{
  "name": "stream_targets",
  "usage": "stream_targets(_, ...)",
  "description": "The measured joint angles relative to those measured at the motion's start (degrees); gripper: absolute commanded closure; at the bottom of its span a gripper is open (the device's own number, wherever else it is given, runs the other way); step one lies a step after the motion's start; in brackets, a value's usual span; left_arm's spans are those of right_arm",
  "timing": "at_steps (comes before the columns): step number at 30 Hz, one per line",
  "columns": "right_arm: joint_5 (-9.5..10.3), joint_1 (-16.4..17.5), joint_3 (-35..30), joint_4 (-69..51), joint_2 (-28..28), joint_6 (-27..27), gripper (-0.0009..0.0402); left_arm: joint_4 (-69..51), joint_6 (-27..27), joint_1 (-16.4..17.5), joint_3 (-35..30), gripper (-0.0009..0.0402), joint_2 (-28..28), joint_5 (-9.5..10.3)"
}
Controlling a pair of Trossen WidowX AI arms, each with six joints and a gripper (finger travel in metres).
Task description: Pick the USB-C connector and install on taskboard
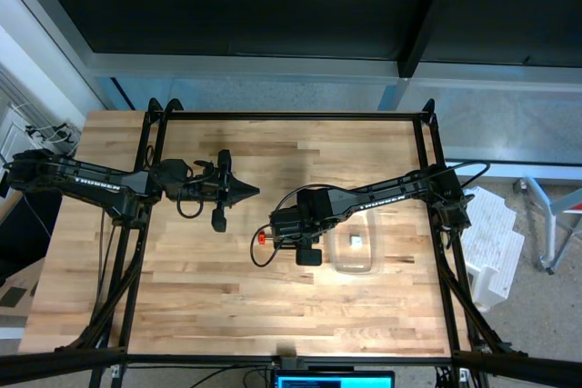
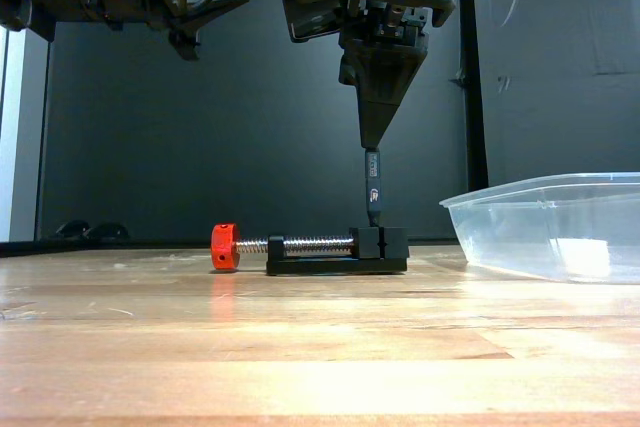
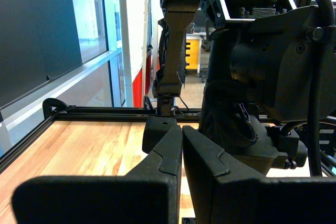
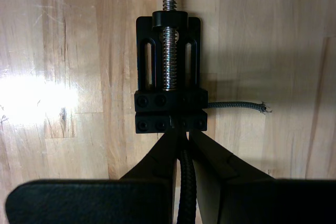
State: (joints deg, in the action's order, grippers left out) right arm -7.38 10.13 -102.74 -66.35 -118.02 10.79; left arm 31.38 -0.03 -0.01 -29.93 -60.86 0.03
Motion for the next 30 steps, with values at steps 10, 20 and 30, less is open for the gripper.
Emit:
stream_targets(10,0.11,0.0,0.13,0.02,0.66,-0.46,0.0393,0.0,-0.02,0.0,-0.02,0.0393,0.0,0.0)
stream_targets(20,1.49,-0.02,0.26,0.2,1.51,-1.33,0.0321,0.0,0.0,0.0,-0.02,0.0393,0.0,0.0)
stream_targets(30,1.09,0.0,0.39,0.52,2.75,-1.09,0.0193,-0.02,-0.02,0.0,0.0,0.0393,0.0,0.0)
